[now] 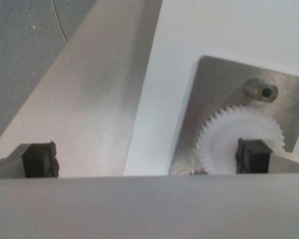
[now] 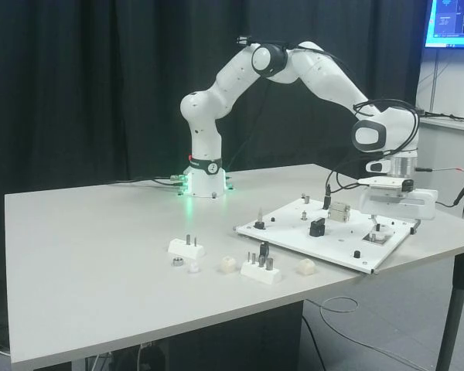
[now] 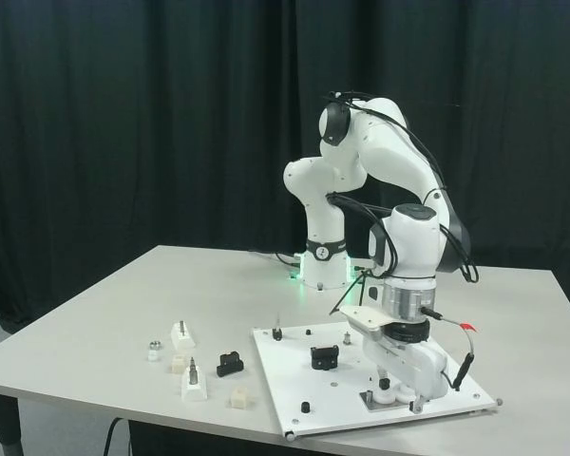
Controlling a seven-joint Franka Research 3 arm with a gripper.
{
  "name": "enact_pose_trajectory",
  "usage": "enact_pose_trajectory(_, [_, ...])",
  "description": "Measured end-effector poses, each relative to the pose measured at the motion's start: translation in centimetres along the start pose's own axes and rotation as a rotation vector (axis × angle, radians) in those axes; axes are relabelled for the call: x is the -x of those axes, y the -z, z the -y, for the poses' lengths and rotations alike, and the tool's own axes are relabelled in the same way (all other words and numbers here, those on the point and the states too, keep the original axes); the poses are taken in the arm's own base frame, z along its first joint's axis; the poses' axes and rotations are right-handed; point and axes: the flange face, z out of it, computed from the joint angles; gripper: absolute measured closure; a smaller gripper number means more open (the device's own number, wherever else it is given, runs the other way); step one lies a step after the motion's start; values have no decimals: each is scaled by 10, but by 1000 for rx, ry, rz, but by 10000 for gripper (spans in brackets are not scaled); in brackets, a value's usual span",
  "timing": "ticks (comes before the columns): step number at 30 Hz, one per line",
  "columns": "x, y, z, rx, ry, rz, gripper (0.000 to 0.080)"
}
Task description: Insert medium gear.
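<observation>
The white medium gear [image 1: 229, 137] lies flat on the grey metal plate [image 1: 219, 84] set into the white board [image 1: 164, 74]. A short metal peg [image 1: 261, 91] stands on the plate just beside the gear's teeth. My gripper [image 1: 145, 158] is open, its fingers wide apart with nothing between them. One black pad [image 1: 251, 155] hangs over the gear, the other pad [image 1: 39, 159] is off the board's side. In the room views the gripper [image 2: 380, 224] [image 3: 397, 384] hovers low over the plate at the board's corner; the gear itself is hidden there.
The white board [image 2: 294, 232] carries several black and metal fixtures [image 2: 318, 227]. Small white blocks with pins [image 2: 261, 272] and loose parts [image 2: 187, 247] lie on the grey table [image 2: 85, 232] beside the board. The arm's base [image 2: 202, 176] stands behind with green lights.
</observation>
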Motion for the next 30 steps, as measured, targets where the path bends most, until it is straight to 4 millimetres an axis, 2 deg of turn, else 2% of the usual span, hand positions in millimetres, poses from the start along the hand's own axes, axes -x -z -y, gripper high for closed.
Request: enact_pose_trajectory(30, [-2,-1,-2,36,-3,-19,3])
